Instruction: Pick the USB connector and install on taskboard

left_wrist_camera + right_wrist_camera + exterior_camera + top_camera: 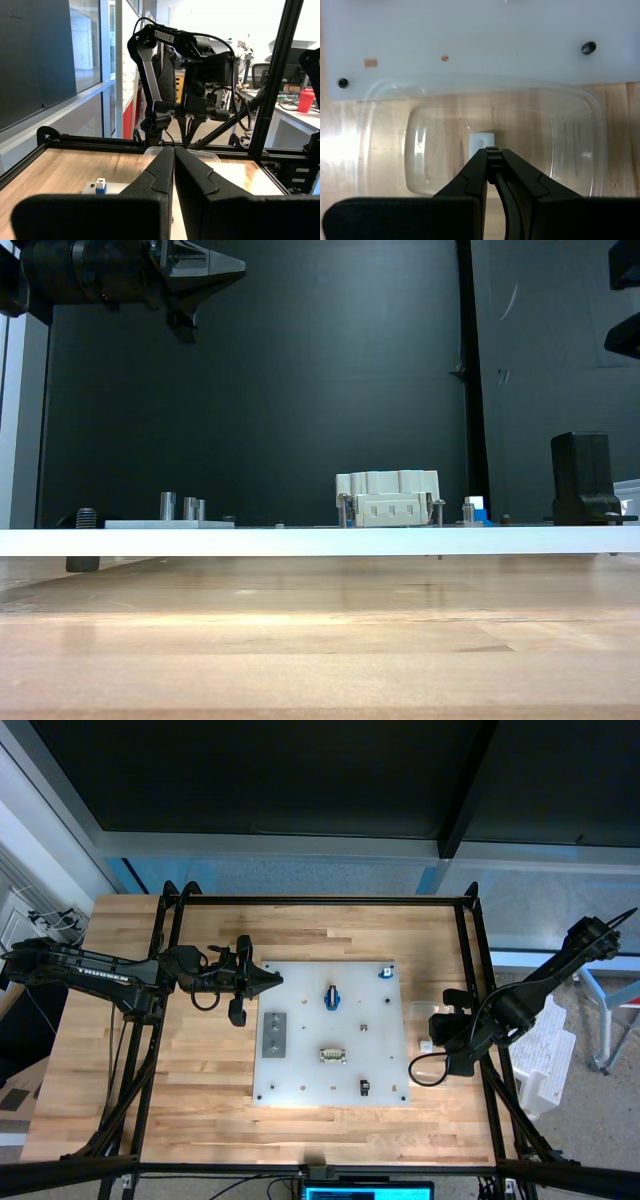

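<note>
Right wrist view: your right gripper (pixel 492 161) hangs over the clear tray (pixel 580 125), fingers pinched on the USB connector (pixel 492 155) at the very tips. Left gripper (pixel 174 155) is closed, above the taskboard (pixel 300 1020) edge. Thin hold, so the plug may twist or drop in transit.

– where's the left claw (pixel 270 978)?
– pinched to a point, its tip over the taskboard's (pixel 300 1070) left edge.
– and the right claw (pixel 438 1032)?
– off the board's right side, over a clear tray (pixel 420 1010) on the counter (pixel 150 1050), by a small white cube (pixel 426 1046).
– on the board?
– grey block (pixel 274 1034), blue part (pixel 332 997), silver socket (pixel 333 1055), black socket (pixel 365 1087).
</note>
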Controlling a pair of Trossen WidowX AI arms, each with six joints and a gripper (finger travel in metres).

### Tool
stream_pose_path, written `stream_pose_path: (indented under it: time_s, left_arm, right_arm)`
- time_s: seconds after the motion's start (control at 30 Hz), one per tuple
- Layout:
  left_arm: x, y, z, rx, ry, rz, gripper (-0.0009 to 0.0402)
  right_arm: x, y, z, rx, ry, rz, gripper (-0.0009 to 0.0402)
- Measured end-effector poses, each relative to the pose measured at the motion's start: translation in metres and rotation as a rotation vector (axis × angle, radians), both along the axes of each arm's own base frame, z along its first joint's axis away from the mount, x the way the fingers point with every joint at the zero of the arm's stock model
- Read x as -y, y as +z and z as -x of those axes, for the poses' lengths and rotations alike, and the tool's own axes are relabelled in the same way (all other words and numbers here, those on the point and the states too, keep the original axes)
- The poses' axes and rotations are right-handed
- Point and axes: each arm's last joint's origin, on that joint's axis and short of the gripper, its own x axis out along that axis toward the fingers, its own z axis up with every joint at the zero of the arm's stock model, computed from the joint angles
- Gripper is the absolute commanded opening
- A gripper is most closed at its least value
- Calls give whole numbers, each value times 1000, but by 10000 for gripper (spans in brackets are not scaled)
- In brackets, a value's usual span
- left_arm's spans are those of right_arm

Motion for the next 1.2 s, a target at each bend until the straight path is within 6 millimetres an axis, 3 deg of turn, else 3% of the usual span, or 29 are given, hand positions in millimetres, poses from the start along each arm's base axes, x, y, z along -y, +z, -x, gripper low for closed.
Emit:
stream_pose_path:
  time_s: [0.23,0.4,0.87,1.2]
  left_arm:
    - [0,0,0,0,0,0,0]
    - [0,0,0,0,0,0,0]
    - [0,0,0,0,0,0,0]
    - [0,0,0,0,0,0,0]
  right_arm:
    - [-3,6,-3,20,5,-14,0]
    - [-13,11,-16,40,31,-19,0]
    - [-62,15,-80,25,42,-2,0]
    - [-79,13,-123,-5,29,-1,0]
